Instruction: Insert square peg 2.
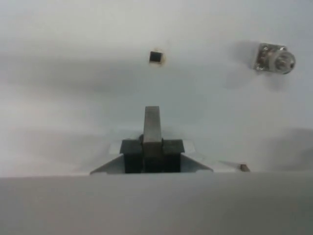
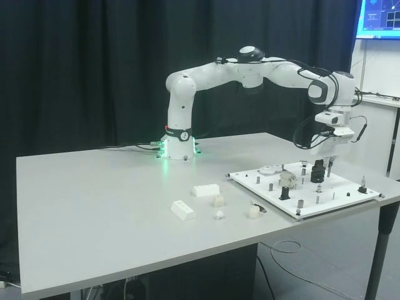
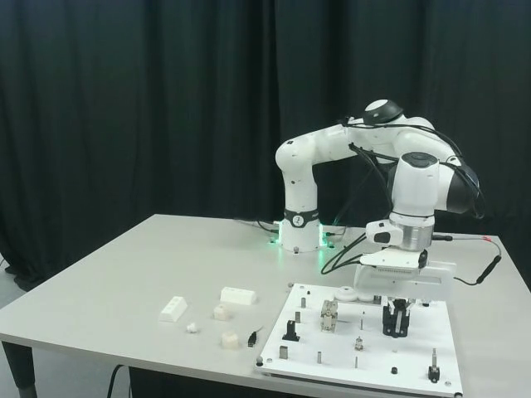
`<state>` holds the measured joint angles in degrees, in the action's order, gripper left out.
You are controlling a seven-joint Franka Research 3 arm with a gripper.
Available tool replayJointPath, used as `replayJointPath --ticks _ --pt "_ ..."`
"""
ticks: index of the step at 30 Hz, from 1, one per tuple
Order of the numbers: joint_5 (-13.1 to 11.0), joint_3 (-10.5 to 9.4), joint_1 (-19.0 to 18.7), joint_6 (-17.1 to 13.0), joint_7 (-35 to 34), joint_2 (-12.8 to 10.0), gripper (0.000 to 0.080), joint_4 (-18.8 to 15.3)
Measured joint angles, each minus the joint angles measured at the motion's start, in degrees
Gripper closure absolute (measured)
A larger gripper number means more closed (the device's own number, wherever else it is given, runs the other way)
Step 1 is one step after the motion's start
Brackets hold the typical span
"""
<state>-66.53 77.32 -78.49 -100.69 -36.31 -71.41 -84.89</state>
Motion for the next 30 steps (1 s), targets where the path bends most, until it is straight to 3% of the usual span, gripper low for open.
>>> replayJointPath --ticks 30 --pt "0.33 -1.89 2.95 -1.44 -5.68 -0.01 0.0731 3.04"
